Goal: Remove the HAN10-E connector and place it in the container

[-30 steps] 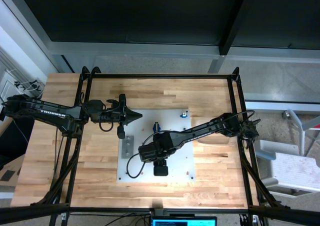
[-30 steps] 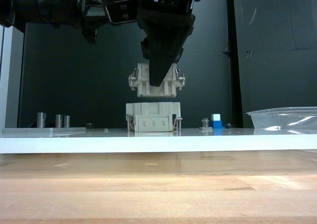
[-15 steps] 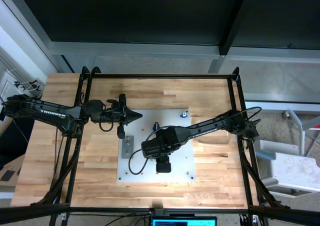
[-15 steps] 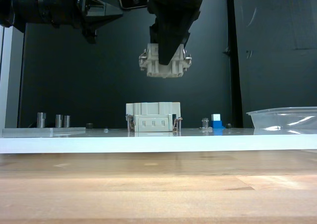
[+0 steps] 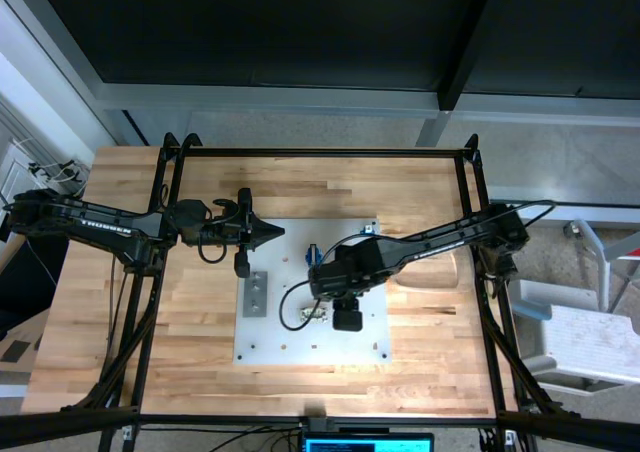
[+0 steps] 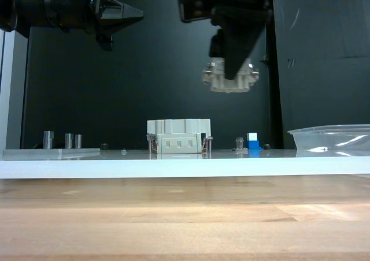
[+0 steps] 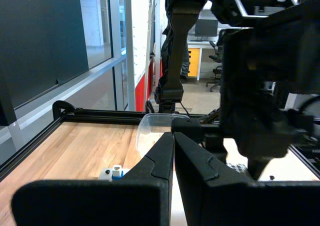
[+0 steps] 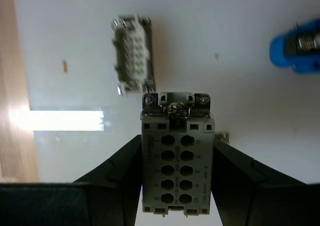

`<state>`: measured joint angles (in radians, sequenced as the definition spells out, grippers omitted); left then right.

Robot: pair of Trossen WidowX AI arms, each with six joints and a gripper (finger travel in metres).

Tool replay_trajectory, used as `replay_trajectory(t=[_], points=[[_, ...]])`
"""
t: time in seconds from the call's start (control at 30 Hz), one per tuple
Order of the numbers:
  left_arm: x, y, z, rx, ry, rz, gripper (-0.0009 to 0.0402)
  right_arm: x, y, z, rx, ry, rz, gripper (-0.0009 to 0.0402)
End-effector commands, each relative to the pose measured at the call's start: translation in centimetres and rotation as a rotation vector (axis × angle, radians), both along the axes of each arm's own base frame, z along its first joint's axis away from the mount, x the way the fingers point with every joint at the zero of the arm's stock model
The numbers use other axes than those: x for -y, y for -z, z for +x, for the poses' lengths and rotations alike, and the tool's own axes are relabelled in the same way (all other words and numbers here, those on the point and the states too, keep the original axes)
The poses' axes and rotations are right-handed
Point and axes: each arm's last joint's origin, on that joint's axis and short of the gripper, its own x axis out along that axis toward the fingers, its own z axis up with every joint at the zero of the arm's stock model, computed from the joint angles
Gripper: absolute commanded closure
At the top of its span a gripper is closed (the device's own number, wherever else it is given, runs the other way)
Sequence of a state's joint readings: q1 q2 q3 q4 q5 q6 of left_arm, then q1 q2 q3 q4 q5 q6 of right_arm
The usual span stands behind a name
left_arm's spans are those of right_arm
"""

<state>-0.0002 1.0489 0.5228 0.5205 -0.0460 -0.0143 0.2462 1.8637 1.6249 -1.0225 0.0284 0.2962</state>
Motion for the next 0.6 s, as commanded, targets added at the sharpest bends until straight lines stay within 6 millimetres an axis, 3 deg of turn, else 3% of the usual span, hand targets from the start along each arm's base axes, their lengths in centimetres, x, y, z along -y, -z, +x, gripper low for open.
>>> replay_trajectory(t=[0.03,0.6], points=[[0.0,0.0,0.0,0.001,0.0,0.0,0.0393,0.6,0.2,-1.4,-0.005,0.021,-0.002,0.0364],[0.0,0.0,0.0,0.001,0.0,0.0,0.0393,3.5,1.4,-9.1,-0.027,0.159,0.024,0.0364]])
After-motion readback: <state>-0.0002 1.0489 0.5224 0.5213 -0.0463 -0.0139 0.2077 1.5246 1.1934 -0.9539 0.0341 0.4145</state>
